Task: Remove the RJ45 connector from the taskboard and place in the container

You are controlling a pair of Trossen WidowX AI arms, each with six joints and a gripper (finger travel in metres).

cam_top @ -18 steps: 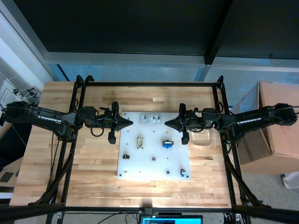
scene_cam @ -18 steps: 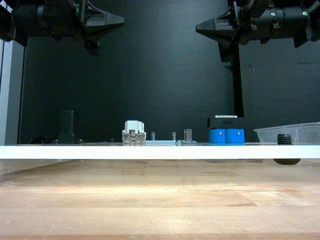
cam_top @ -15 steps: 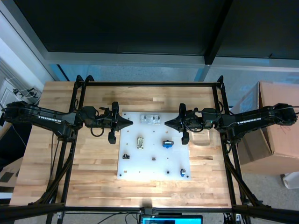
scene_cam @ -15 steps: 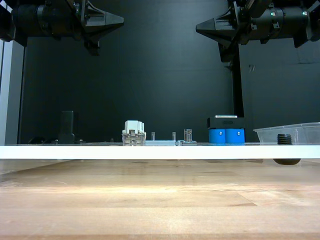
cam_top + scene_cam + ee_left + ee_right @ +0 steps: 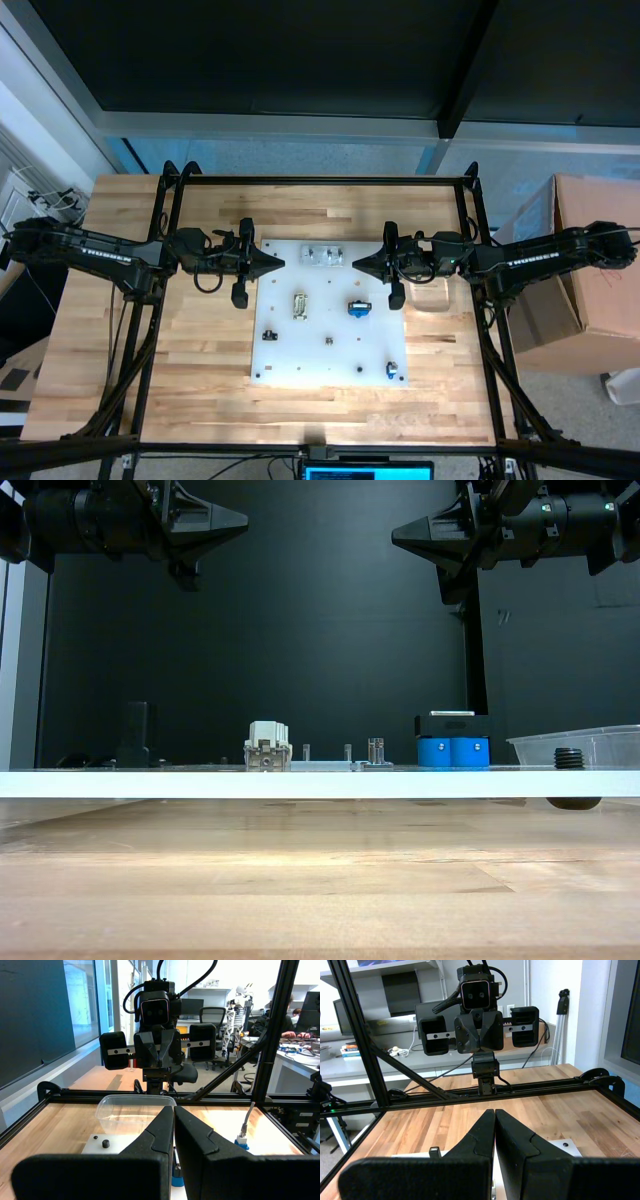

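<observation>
A wooden table (image 5: 200, 340) fills the high view, and a black metal frame (image 5: 320, 181) runs along its far edge and down both sides; a cardboard box (image 5: 590, 290) sits beyond the table's right edge; a lit screen (image 5: 365, 470) shows at the near edge; a pale grey connector housing (image 5: 299, 305) stands left of a blue block (image 5: 359, 308) with a black top, the two apart; the left wrist view shows an office chair (image 5: 215, 1015) and a seated person (image 5: 282, 1020) at a desk; the right wrist view shows a tripod (image 5: 562, 1020) against a white wall.

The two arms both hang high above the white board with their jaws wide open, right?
No. The left arm and right arm both hang high above the white board, but their jaws are shut, as each wrist view shows.
</observation>
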